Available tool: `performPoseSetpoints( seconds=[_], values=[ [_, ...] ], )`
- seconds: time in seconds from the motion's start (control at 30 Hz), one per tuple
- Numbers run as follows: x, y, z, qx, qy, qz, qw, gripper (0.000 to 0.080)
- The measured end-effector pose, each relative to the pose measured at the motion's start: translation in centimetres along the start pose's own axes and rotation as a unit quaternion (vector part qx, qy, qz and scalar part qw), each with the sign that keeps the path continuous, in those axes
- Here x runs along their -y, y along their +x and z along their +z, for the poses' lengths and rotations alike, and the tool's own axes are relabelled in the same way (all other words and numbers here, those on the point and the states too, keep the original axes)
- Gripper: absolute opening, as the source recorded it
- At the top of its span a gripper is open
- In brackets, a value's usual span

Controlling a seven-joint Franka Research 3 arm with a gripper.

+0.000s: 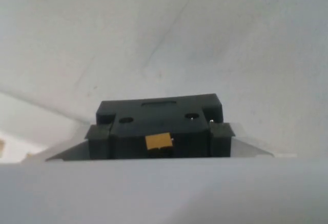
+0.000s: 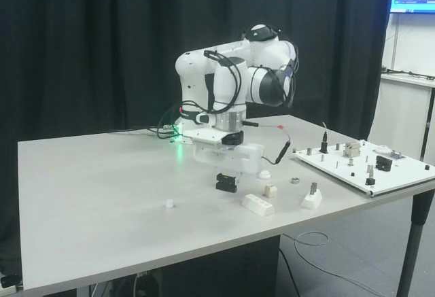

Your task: Insert D-SUB.

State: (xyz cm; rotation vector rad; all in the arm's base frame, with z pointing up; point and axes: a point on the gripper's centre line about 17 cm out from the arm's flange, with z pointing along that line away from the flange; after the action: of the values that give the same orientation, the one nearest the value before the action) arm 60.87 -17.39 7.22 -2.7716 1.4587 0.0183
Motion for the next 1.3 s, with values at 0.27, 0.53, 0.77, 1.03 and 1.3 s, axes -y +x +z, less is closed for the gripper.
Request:
performPoseSetpoints(
  seconds=[0.27,0.53,0.77,1.03,1.3],
  values=[
    [1.2,-0.4,-1.6,-0.006,0.005,0.002,1.0000,0.0387],
    [1.6,-0.6,-2.2,-0.009,0.005,0.002,0.9999,0.0387],
    [1.7,-0.5,-2.6,-0.013,0.000,0.000,0.9999,0.0387],
    [1.7,-0.2,-3.1,-0.018,-0.005,-0.001,0.9998,0.0387],
    [2.8,-0.1,-3.7,-0.022,-0.003,-0.025,0.9995,0.0387]
  ],
)
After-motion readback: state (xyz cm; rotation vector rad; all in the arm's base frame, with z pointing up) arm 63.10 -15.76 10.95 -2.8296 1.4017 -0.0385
